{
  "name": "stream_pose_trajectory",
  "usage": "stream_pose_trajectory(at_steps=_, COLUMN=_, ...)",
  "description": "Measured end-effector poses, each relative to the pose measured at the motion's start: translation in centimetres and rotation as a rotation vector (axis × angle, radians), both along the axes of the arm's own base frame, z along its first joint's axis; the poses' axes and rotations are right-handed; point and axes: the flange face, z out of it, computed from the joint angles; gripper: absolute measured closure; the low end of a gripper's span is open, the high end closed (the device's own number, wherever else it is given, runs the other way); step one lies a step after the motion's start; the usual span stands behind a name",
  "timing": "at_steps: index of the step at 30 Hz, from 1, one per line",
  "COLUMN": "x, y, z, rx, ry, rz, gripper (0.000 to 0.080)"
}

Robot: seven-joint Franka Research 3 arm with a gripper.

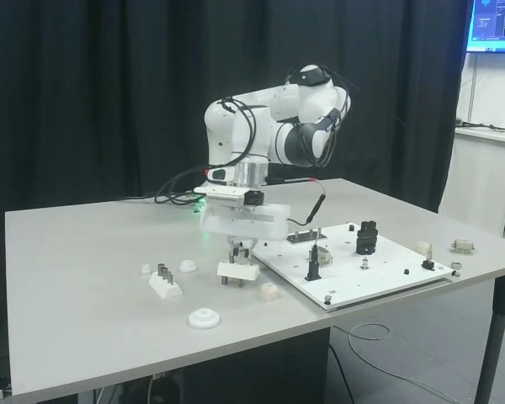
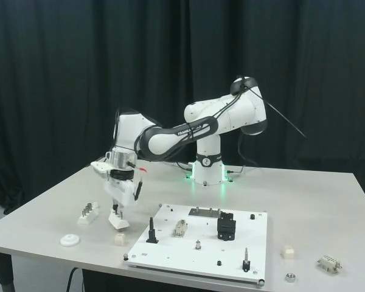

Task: Place square peg 2.

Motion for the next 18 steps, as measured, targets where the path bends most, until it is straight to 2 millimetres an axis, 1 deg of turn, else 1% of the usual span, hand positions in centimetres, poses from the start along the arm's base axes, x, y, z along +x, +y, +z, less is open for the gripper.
stream_pose_trajectory(at_steps=5, x=-0.01, y=-0.1, z=0.47, rx=0.006, ry=-0.003, rz=-0.001, gripper=0.0618)
stream_pose_trajectory(at_steps=14, x=0.14, y=0.05, z=0.54, rx=0.012, ry=-0.002, rz=0.003, gripper=0.0618)
stream_pose_trajectory(at_steps=15, x=0.16, y=0.06, z=0.55, rx=0.012, ry=-0.002, rz=0.003, gripper=0.0634)
stream_pose_trajectory(at_steps=18, x=0.21, y=0.1, z=0.55, rx=0.012, ry=-0.001, rz=0.005, gripper=0.0634)
